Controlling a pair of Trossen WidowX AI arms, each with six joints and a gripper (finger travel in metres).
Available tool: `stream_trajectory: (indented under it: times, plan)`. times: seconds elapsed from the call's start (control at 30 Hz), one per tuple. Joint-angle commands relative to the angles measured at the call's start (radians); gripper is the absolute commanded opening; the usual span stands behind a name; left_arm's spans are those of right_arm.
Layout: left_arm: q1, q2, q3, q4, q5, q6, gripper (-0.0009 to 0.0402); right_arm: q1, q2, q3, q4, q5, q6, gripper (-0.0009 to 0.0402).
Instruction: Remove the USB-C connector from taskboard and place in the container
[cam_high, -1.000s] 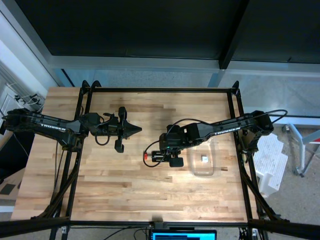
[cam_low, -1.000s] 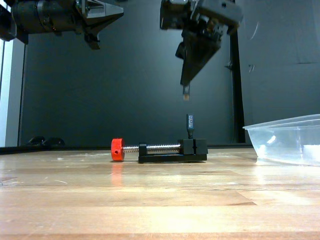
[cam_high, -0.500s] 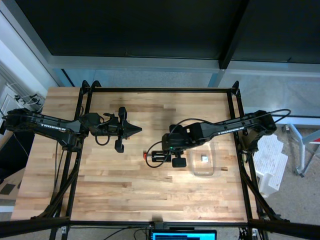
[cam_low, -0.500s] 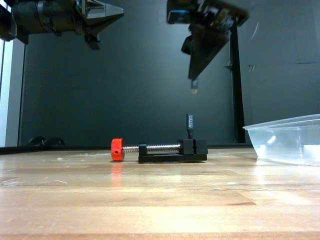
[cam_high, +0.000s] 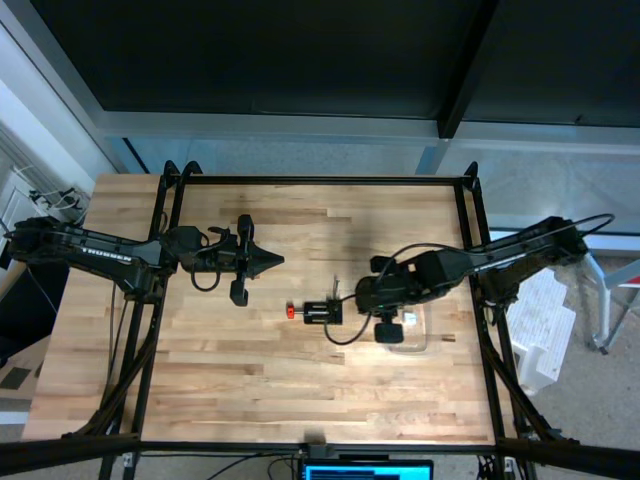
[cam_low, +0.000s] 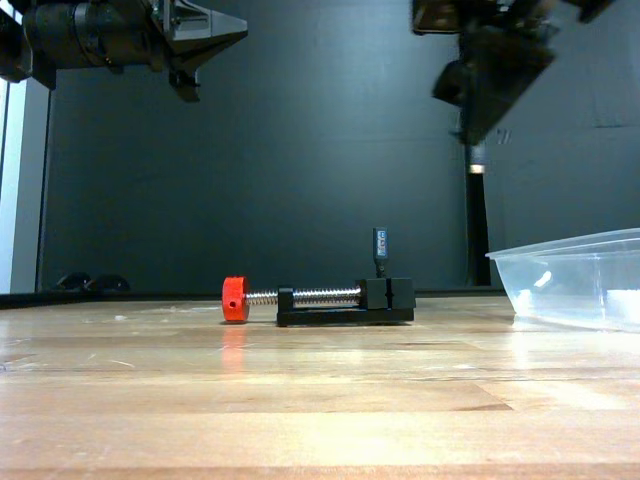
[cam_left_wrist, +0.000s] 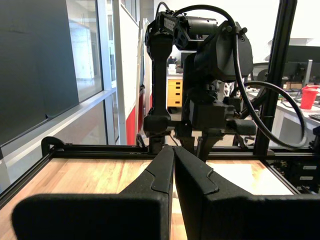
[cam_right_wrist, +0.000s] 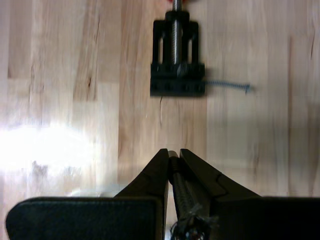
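Left gripper (cam_high: 277, 261): parked high over the table's left half, fingers (cam_left_wrist: 162, 172) pressed together, nothing between them. Taskboard (cam_low: 345, 303) sits mid-table, red knob (cam_low: 234, 299) at its left end, thin upright pin (cam_low: 380, 248) at its right end. Right gripper (cam_low: 476, 143): up in the air, right of the taskboard, clenched on the USB-C connector (cam_right_wrist: 173, 166), which pokes out below my tips. Container (cam_low: 575, 280) is on the table just right of that, connector not over it.

Bright glare whitens the table (cam_right_wrist: 50, 145), and the right hand (cam_low: 476, 145) looks smeared against a dark backdrop (cam_low: 300, 150).
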Motion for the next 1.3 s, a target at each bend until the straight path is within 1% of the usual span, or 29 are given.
stream_trajectory:
  times: [0.03, 0.27, 0.53, 0.73, 0.83, 1.0, 1.13, 1.17, 1.3]
  plan:
    - [0.000, 0.000, 0.000, 0.000, 0.000, 0.000, 0.0000, 0.019, -0.051, -0.056, -0.001, 0.000, 0.042, 0.0000]
    - [0.000, 0.000, 0.000, 0.000, 0.000, 0.000, 0.0000, 0.050, -0.159, -0.178, -0.005, 0.000, 0.114, 0.0000]
    - [0.000, 0.000, 0.000, 0.000, 0.000, 0.000, 0.0000, 0.056, -0.220, -0.262, -0.005, 0.001, 0.145, 0.0006]
    - [0.000, 0.000, 0.000, 0.000, 0.000, 0.000, 0.0000, 0.057, -0.224, -0.272, -0.004, 0.005, 0.151, 0.0036]
    - [0.000, 0.000, 0.000, 0.000, 0.000, 0.000, 0.0000, 0.057, -0.224, -0.272, -0.004, 0.028, 0.151, 0.0052]
    - [0.000, 0.000, 0.000, 0.000, 0.000, 0.000, 0.0000, 0.057, -0.224, -0.272, -0.004, 0.028, 0.151, 0.0081]
    - [0.000, 0.000, 0.000, 0.000, 0.000, 0.000, 0.0000, 0.056, -0.224, -0.272, -0.005, 0.042, 0.152, 0.0108]
    - [0.000, 0.000, 0.000, 0.000, 0.000, 0.000, 0.0000, 0.057, -0.224, -0.272, -0.005, 0.054, 0.154, 0.0115]
    - [0.000, 0.000, 0.000, 0.000, 0.000, 0.000, 0.0000, 0.056, -0.224, -0.272, -0.005, 0.053, 0.155, 0.0136]
